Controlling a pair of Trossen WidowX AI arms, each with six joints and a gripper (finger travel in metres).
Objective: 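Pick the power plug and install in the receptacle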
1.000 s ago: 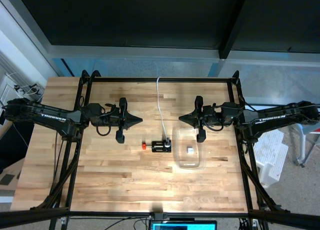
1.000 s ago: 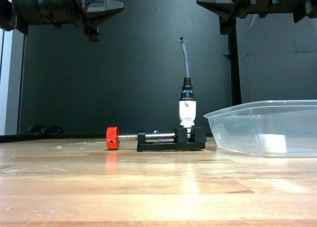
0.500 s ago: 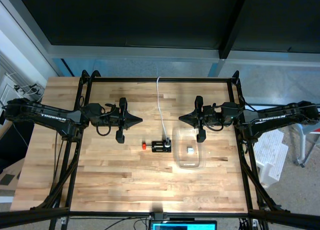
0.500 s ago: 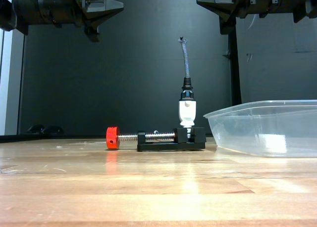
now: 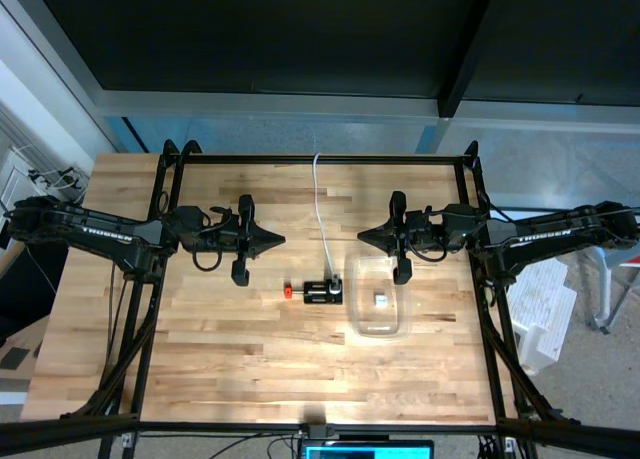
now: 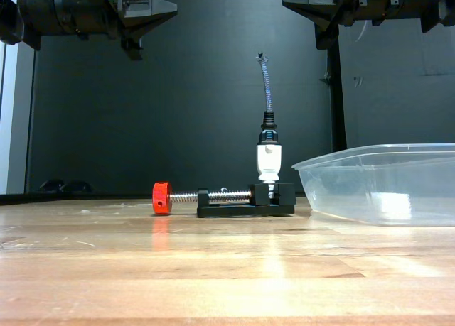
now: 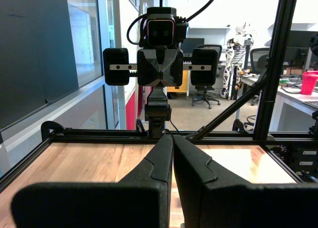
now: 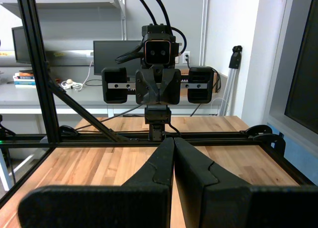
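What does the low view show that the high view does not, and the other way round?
Only the low view: the black plug stands upright in the white receptacle, its braided cable rising free above it. Only the high view: the white block with nothing dark on it, and the pale cord running to the far edge of the table. Both: the clear tray, the vise with its red knob, and the left gripper and right gripper, shut, raised either side of the vise, holding nothing.
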